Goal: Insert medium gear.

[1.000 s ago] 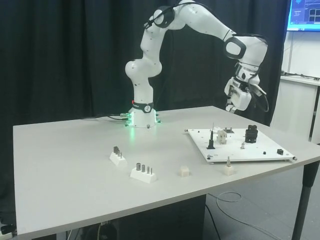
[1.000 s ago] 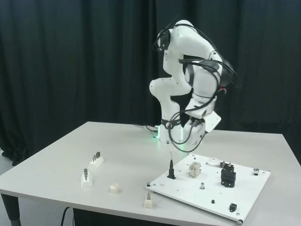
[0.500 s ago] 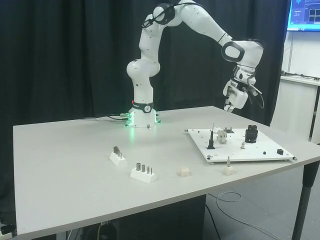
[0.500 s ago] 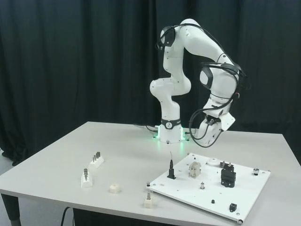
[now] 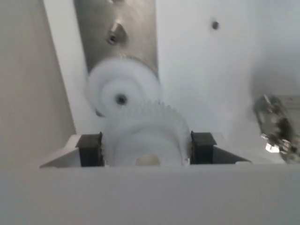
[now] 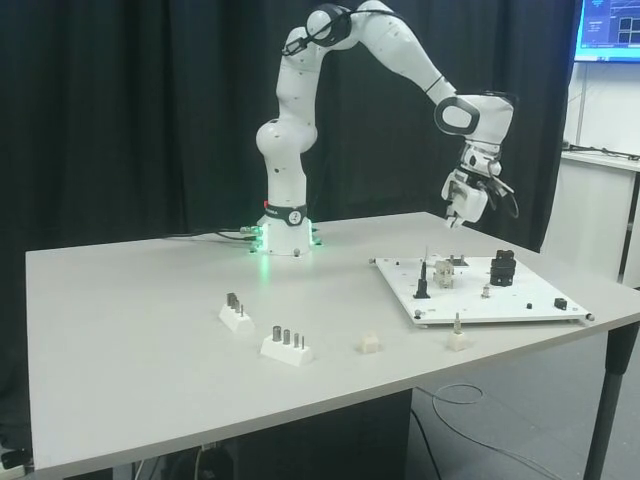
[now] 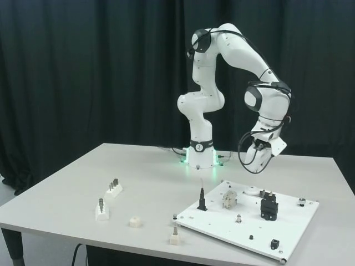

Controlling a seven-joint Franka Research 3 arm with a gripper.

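While clamped: jaws on gear [image 5: 143,140].

Two white toothed gears in the wrist view: one clamped [image 5: 143,143], one lying on the white square board [image 6: 520,302]. Two white blocks with grey pegs [image 6: 236,313] [image 6: 287,345], two smaller white blocks [image 6: 369,343] [image 6: 457,339]. One white arm [image 7: 233,50], one grey table [image 6: 130,350].

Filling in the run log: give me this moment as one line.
phase: carry to board | gripper: shut on medium gear | position: above white board, beside mounted gear | inserted: not yet
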